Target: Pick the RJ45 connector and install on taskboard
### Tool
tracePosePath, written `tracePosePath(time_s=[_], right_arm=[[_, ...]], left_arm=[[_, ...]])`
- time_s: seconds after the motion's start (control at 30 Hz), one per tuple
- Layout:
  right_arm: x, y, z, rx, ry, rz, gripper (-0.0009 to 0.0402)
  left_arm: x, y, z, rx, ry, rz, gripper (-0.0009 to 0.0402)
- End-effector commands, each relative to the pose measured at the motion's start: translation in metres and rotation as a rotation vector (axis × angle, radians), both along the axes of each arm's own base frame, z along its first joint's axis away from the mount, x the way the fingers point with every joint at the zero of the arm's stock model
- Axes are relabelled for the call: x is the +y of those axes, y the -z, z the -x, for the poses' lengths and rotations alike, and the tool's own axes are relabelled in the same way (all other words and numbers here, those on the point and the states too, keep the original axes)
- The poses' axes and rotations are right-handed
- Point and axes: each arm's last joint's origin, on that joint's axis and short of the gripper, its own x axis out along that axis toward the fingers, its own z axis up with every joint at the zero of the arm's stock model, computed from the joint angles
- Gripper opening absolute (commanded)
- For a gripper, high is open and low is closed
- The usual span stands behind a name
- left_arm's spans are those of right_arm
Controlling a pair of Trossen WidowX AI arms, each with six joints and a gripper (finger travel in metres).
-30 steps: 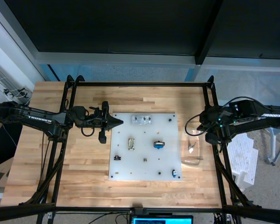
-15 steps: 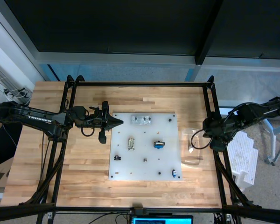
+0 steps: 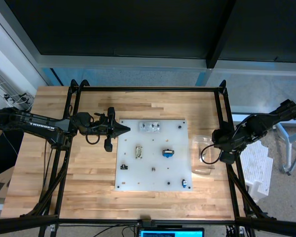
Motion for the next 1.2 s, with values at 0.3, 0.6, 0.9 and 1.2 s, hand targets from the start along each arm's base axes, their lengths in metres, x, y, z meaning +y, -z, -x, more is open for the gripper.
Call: tracePosePath(time_s=[0.3, 0.6, 0.9, 1.2], right_arm=[[0.009, 0.018, -0.007, -0.003, 0.01, -0.023, 0.0092], [0.017, 0.037, -0.01, 0.01, -0.005, 0.038, 0.0155], [0.021, 0.049, -0.015, -0.011, 0.007, 0.044, 0.0177], [0.025, 0.054, -0.022, 0.005, -0.017, 0.065, 0.0189]], left_arm=[[0.0, 0.0, 0.0, 0.0, 0.0, 0.0, 0.0], [0.0, 0.0, 0.0, 0.0, 0.0, 0.0, 0.0], [0.0, 0.0, 0.0, 0.0, 0.0, 0.0, 0.0], [0.0, 0.0, 0.0, 0.0, 0.0, 0.0, 0.0]])
